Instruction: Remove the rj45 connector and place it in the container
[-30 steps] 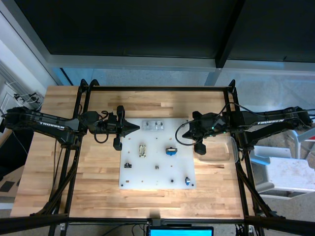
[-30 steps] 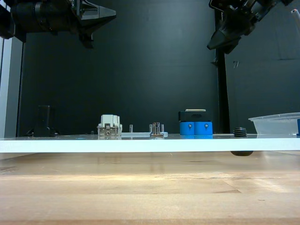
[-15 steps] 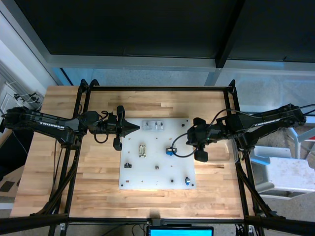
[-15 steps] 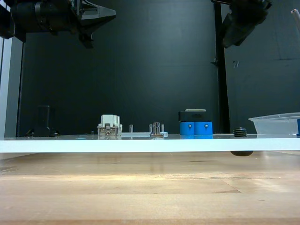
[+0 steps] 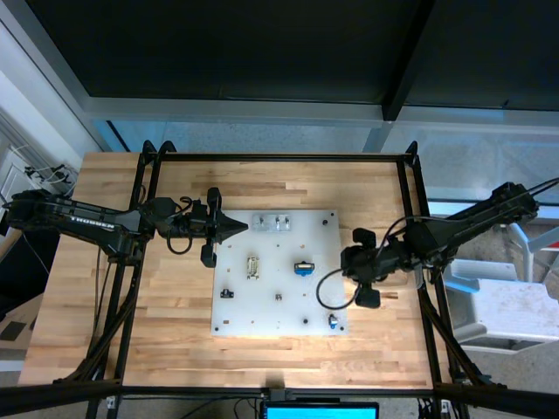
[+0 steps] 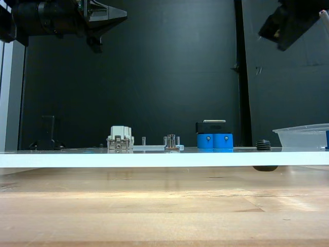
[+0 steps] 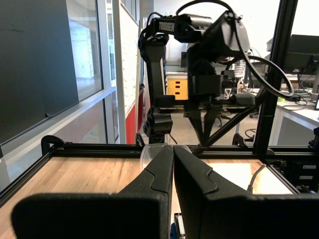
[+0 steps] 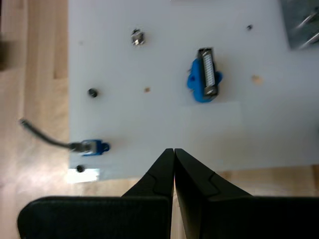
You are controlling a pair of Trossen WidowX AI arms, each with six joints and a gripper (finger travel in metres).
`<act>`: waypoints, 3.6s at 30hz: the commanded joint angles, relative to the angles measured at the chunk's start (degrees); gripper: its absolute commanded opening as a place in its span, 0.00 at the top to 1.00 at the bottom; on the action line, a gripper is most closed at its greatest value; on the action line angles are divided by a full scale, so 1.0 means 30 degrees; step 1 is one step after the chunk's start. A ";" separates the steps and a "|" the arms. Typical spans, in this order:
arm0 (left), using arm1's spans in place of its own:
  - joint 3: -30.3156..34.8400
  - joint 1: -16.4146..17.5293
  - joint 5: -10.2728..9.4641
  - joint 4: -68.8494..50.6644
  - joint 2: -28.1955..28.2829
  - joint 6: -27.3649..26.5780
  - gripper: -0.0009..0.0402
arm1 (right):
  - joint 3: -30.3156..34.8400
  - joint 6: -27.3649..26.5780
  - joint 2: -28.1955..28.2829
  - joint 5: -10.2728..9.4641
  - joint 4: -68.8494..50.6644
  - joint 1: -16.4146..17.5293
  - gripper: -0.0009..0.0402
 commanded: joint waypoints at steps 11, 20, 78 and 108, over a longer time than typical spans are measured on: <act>0.0007 0.0007 0.0000 0.0000 0.0000 0.0000 0.98 | -0.0022 0.2397 0.1224 0.0437 -0.0095 0.2594 0.98; 0.0007 0.0000 0.0000 0.0000 0.0007 0.0000 0.98 | -0.0022 0.4109 0.2200 0.0758 -0.0080 0.4095 0.98; 0.0007 0.0000 0.0000 0.0000 0.0007 0.0000 0.98 | 0.0102 0.4364 0.7133 0.1931 0.4080 0.5144 0.49; 0.0007 0.0007 0.0000 0.0000 0.0007 0.0000 0.98 | -0.1064 0.3555 0.7125 0.2120 0.5515 0.4889 0.61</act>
